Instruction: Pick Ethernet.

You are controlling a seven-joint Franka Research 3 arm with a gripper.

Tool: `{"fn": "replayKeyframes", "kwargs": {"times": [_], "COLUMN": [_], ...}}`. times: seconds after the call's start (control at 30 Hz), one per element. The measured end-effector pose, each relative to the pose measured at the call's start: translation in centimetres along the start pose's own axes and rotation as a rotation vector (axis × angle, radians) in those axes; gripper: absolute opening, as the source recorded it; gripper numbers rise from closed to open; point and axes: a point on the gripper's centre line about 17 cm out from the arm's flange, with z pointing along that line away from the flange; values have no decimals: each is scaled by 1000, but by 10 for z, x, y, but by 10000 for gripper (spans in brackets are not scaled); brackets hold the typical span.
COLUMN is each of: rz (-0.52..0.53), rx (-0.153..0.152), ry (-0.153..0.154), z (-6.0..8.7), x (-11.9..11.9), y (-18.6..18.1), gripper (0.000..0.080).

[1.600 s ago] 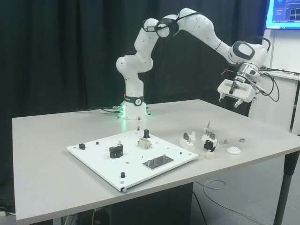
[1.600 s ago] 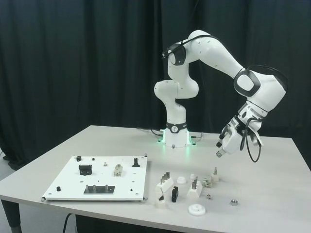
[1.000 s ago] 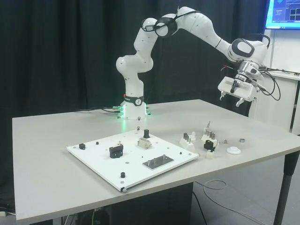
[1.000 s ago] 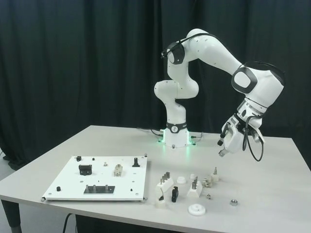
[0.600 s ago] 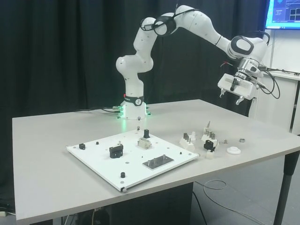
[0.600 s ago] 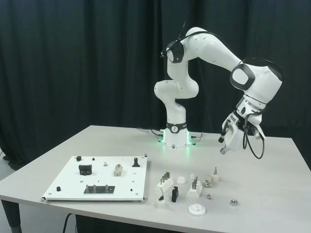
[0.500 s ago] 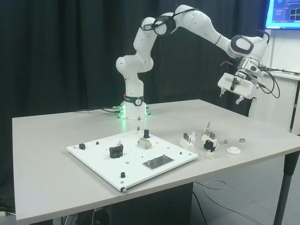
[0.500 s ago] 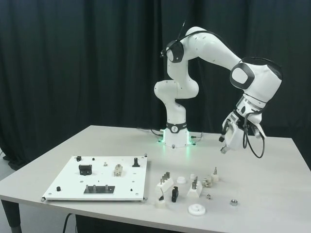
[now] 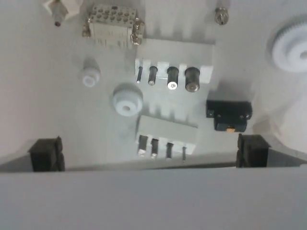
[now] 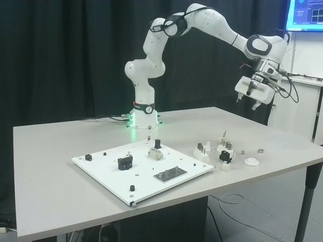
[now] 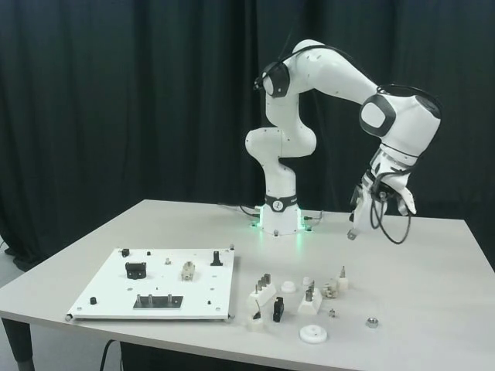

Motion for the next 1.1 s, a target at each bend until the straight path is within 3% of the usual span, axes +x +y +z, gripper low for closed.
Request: {"fn": "replayKeyframes", "kwargs": {"times": [0.23,0.53,0.9,1.1], "rz": [184,482,588,855], "rx": [29,85,184,216], "ry": [11,-1,0,1], "z": [6,27,53,59], "x": [-9,-24,-34,-36], "y": [3,4,-5,-3], "gripper": [800,800,800,800]}}
